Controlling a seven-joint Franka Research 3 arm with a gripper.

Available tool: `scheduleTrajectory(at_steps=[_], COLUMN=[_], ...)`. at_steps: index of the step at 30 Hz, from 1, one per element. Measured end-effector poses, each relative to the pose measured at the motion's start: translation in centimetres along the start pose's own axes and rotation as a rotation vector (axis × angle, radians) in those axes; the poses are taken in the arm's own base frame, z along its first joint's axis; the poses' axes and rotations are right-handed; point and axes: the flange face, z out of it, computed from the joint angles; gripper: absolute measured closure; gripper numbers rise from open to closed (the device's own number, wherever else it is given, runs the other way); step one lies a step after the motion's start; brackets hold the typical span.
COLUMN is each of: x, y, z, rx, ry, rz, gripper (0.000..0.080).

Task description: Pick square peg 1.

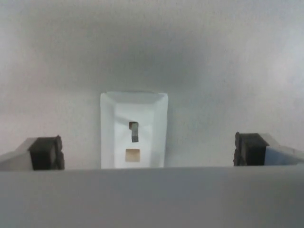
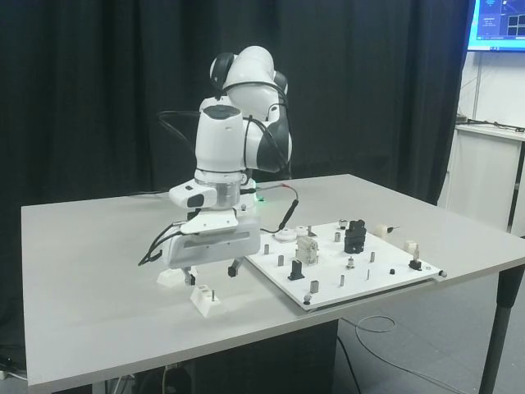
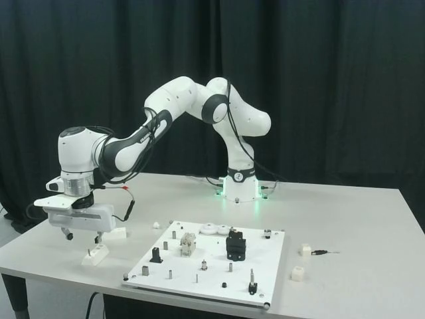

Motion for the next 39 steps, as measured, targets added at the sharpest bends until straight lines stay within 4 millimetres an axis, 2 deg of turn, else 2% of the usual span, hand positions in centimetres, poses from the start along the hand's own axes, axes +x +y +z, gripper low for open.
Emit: scheduleTrajectory(at_steps=[16, 39], x=[-0.4, -0.4], y=[0.0, 0.1], z=[2.3, 3.2], rx=[0.007, 0.016], ry=[-0.041, -0.037], rz=[0.032, 0.042], gripper=[0.0003, 0.0003])
